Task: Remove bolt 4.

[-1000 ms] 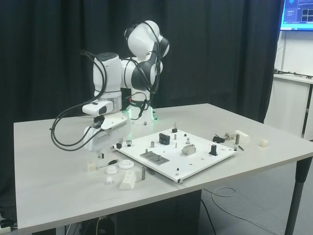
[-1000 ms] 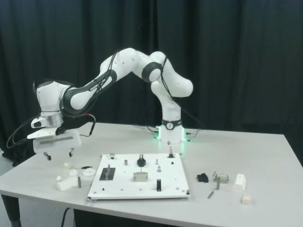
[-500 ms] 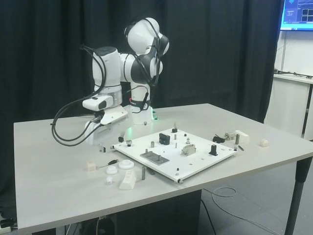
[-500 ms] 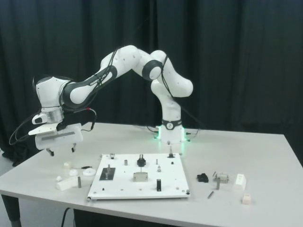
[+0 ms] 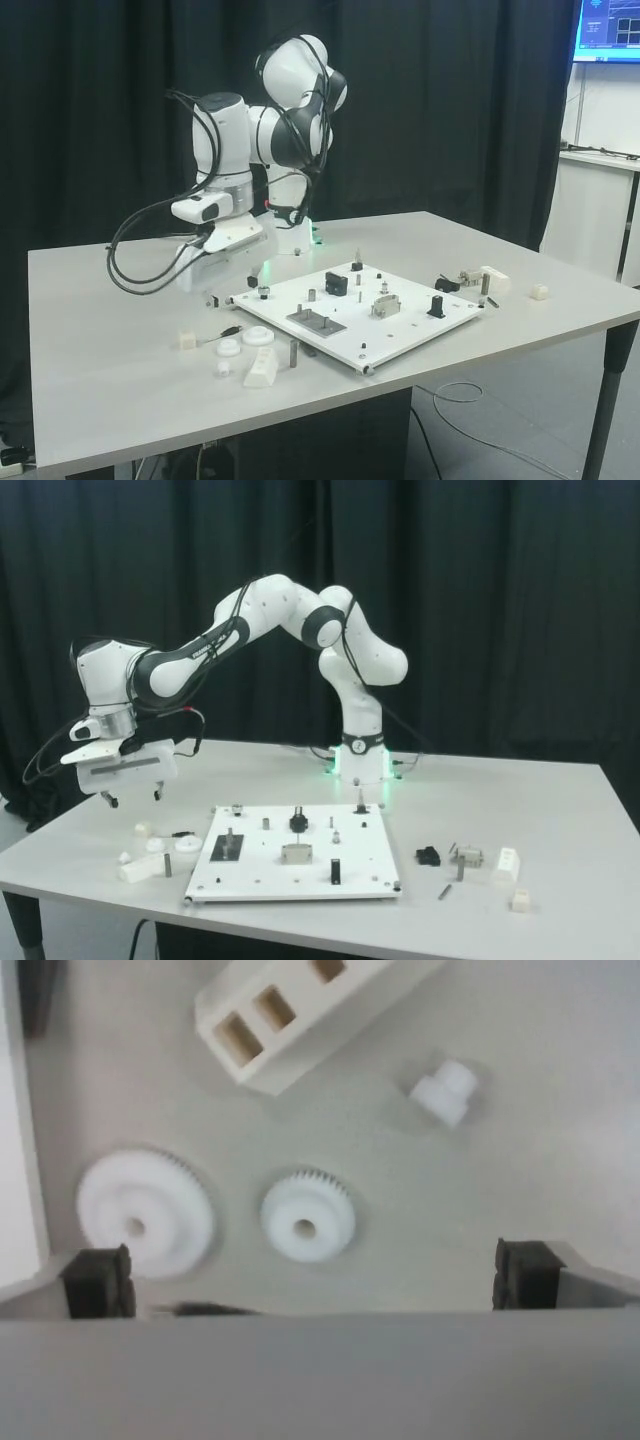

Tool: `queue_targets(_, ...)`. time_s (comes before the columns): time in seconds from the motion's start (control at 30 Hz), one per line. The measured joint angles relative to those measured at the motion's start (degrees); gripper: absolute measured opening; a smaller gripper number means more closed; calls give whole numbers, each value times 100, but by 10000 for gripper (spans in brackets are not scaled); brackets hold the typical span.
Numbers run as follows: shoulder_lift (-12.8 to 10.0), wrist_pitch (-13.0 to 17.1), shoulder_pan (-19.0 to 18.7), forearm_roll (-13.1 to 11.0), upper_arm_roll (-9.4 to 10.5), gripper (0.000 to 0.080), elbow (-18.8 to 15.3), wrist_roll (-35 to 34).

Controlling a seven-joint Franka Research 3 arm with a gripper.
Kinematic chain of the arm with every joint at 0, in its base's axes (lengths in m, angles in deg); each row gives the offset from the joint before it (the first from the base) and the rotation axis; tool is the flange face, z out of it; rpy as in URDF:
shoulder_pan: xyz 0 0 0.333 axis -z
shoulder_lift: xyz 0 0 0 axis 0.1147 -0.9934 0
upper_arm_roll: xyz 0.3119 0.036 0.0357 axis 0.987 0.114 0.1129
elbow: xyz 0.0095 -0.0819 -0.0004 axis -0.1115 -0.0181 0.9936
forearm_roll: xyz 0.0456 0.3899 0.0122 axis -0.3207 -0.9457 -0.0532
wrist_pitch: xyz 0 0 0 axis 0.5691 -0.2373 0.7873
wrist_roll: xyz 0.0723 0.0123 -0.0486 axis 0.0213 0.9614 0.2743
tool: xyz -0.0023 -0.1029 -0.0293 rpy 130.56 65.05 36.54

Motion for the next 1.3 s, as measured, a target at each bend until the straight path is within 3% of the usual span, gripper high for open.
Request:
queue_targets(0.13,0,0,-17,0,0,800,0,-799)
queue_targets(0.4,11,-144,-59,0,-8,800,-5,-1534)
queue_targets(0.83,247,-1166,-323,14,-326,800,-131,-2020)
queue_targets(1.03,438,-1427,-531,72,-500,800,-372,-2233)
queue_targets(1.3,799,-1444,-763,226,-545,800,-927,-2444)
